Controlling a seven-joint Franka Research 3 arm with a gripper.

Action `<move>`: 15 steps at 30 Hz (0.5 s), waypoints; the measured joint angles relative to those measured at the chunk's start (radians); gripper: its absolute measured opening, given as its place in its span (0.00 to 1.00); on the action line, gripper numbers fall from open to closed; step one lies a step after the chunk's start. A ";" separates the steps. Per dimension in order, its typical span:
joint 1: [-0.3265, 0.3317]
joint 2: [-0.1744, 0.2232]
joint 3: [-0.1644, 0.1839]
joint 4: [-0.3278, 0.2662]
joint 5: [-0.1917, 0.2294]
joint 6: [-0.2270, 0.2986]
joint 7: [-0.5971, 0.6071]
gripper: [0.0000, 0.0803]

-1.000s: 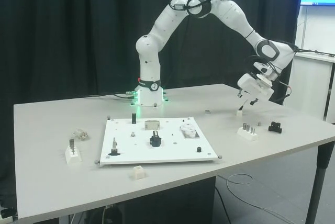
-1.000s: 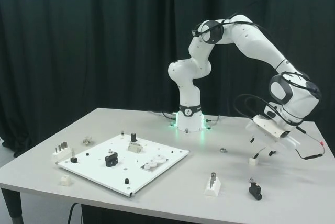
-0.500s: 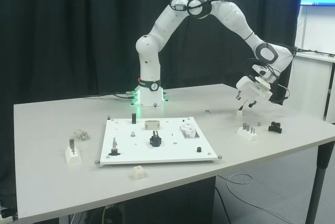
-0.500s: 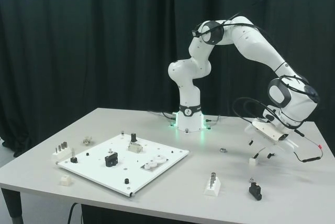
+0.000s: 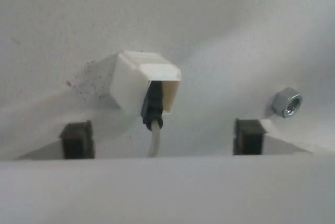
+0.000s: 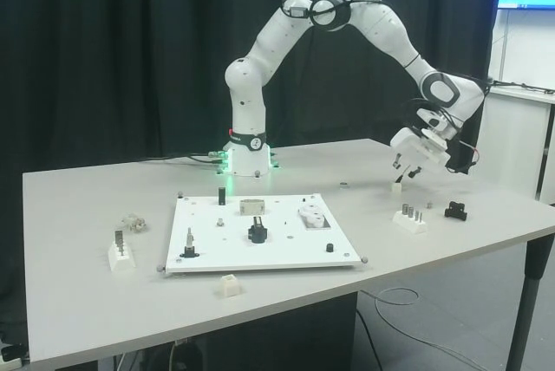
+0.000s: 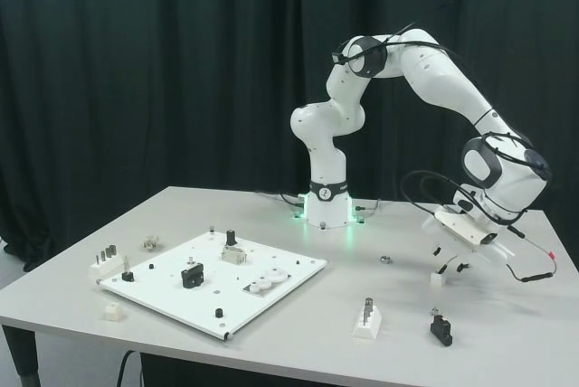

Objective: Pick USB.

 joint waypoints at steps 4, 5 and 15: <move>0.000 0.000 -0.001 -0.001 0.000 0.000 0.000 0.66; 0.000 0.000 -0.001 -0.001 0.000 0.000 0.000 0.66; 0.000 0.001 -0.002 -0.002 0.000 0.002 0.000 0.23</move>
